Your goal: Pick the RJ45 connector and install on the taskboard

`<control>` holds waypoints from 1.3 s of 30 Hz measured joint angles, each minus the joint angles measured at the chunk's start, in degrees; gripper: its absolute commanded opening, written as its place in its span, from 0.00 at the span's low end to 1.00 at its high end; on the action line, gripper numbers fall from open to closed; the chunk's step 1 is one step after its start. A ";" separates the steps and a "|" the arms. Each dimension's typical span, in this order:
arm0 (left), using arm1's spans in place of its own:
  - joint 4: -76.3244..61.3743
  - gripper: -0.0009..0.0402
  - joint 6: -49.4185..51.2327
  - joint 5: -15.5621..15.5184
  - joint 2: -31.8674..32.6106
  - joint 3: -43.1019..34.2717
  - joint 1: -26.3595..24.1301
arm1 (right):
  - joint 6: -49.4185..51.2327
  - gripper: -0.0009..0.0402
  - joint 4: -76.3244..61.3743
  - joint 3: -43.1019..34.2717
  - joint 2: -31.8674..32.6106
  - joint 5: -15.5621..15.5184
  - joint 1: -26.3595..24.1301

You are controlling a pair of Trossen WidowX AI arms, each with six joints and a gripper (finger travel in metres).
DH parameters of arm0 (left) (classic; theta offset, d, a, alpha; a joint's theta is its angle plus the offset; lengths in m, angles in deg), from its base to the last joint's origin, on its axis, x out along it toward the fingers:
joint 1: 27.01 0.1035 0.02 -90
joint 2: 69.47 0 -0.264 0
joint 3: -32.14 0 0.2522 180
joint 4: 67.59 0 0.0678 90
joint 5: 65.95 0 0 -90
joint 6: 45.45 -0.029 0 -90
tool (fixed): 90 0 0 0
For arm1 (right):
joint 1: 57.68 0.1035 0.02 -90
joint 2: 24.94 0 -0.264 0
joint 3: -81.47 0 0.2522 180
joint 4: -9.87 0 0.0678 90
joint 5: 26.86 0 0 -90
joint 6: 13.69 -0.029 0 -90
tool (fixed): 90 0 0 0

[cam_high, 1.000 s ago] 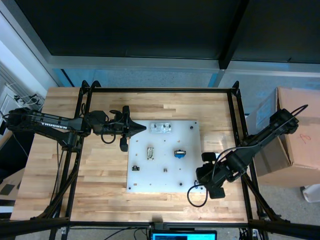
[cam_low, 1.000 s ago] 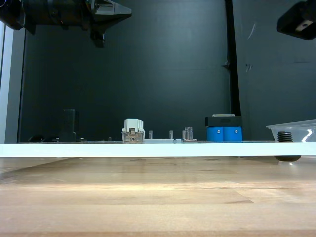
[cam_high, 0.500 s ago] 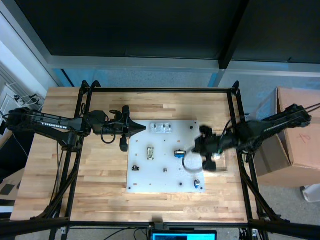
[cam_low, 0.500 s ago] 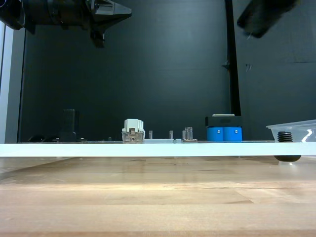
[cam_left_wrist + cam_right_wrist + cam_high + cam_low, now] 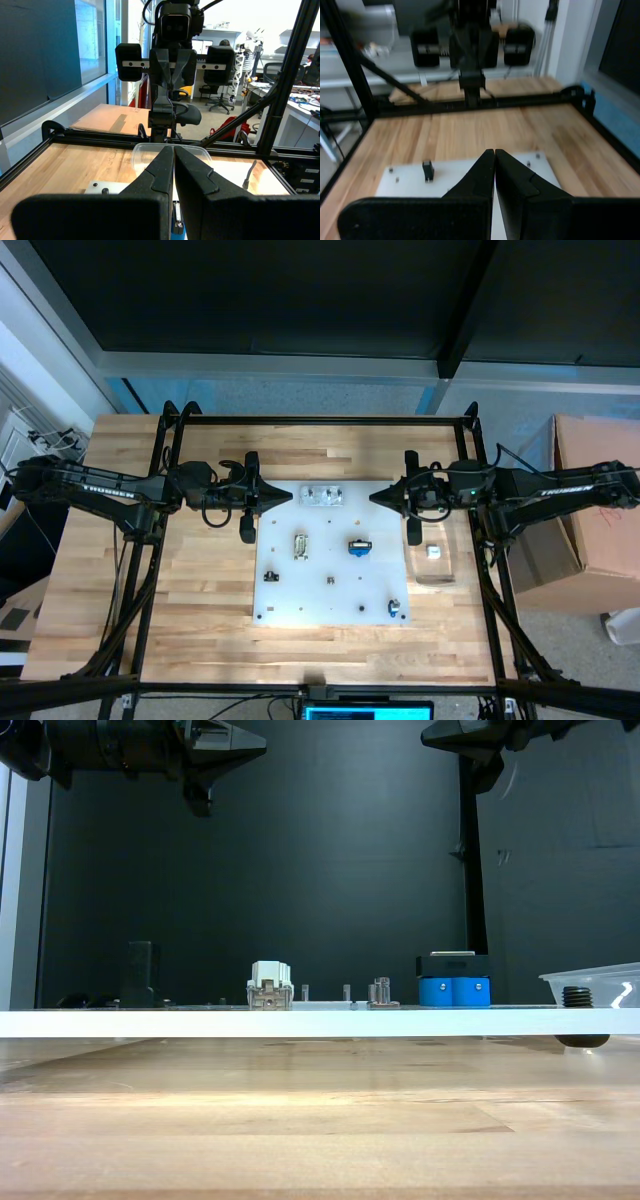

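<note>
The small blue jack [image 5: 397,609] stands at the near right corner of the white board [image 5: 330,590]. A small grey-white piece shows on its top; I cannot tell whether that is the connector. The clear tray [image 5: 437,578] right of the board holds the white block [image 5: 434,552], with nothing darker on it. My right gripper [image 5: 372,497] hovers high over the board's far right edge, shut and empty in the right wrist view [image 5: 494,151]. My left gripper [image 5: 288,497] hangs over the board's far left edge, shut with nothing held [image 5: 174,149]. Neither gripper holds the connector.
On the board stand a blue-and-black part [image 5: 358,547], a pale socket [image 5: 300,545] and a clear fitting [image 5: 323,497]. A black frame [image 5: 470,440] rings the table. A cardboard box [image 5: 590,510] sits off the right edge.
My right gripper rose from the board's near right corner, by the jack, and swung back to the far right edge. The left arm stayed still.
</note>
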 measured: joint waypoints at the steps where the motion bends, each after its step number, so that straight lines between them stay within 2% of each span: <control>1: 0.00 0.02 0.00 0.00 0.00 0.00 0.00 | 0.13 0.02 2.08 1.16 -0.55 -0.02 -0.46; 8: 0.00 0.02 0.00 0.00 -0.02 -0.02 0.00 | 0.35 0.02 16.83 9.35 -2.27 -5.88 -4.98; 26: 0.00 0.02 0.00 -0.02 0.00 0.00 0.00 | 0.09 0.02 24.81 14.95 -2.23 -7.98 -5.81; 39: 0.00 0.02 0.00 -0.02 0.00 -0.02 0.00 | -0.31 0.02 24.98 14.10 -2.23 -8.59 -5.75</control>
